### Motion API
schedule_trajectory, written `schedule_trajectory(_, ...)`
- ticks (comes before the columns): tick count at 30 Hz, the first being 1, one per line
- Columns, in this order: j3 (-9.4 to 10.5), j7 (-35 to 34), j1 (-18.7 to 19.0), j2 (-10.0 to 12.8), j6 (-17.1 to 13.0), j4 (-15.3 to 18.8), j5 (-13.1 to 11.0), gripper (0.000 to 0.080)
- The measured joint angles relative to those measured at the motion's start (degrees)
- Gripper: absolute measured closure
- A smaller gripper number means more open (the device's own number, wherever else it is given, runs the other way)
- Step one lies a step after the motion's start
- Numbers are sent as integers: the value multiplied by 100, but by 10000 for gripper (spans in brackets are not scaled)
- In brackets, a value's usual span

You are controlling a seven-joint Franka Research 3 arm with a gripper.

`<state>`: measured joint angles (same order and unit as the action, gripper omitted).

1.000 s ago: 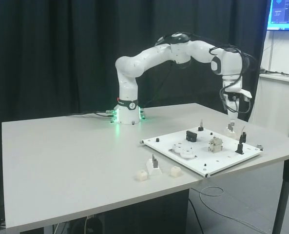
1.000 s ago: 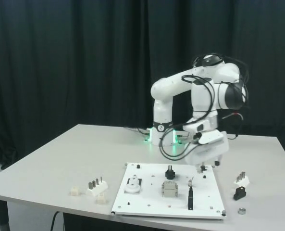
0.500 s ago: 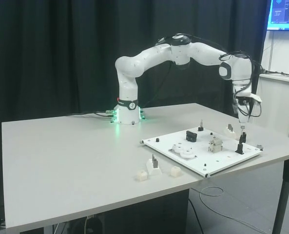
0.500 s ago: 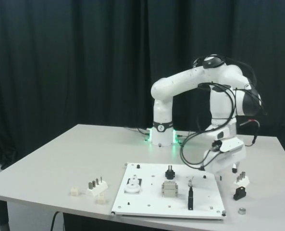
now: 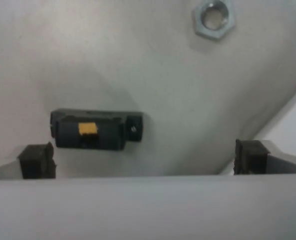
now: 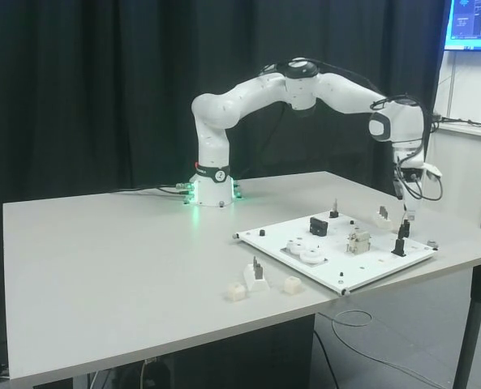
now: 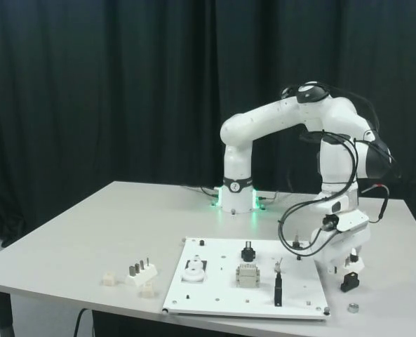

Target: Pick D-SUB.

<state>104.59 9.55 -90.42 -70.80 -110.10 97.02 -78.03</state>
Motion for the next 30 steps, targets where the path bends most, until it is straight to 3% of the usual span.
schedule_trajectory(13, 305, -200, -16, -1, -276, -114, 1, 3)
schedule_trajectory(30, 454, -327, -16, -2, -344, -148, 44, 3)
